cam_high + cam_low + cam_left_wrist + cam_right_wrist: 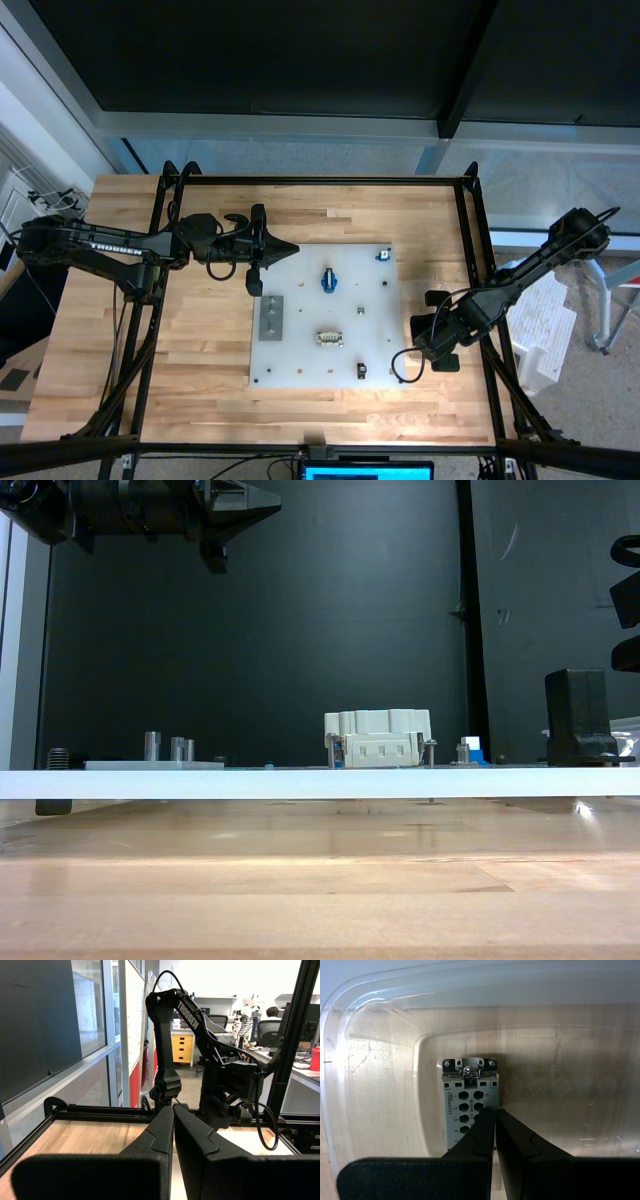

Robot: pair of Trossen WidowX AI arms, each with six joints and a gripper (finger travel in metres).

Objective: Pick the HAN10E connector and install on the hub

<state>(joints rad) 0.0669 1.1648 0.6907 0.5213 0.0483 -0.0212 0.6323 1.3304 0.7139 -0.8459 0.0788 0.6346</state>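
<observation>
The hub (330, 340) is open from above, with a grey block (270, 318) near its left and a blue part (329, 281) beyond it. The left gripper (292, 247), closed, hangs high over the plate's (300, 372) far left edge. The right gripper (495, 1110), closed, points down over the connector (462, 1097), which is ringed by clear tray walls (380, 1055).

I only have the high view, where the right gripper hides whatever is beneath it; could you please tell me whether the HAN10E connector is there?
Observer: Yes; in the right wrist view the HAN10E connector lies in a clear bin, just ahead of the right gripper.
Operator: Is it gripped?
Observer: No; the fingers are shut with nothing between them.
Operator: And the left gripper?
Observer: The left gripper, shut, hangs high above the white plate in the low view.
</observation>
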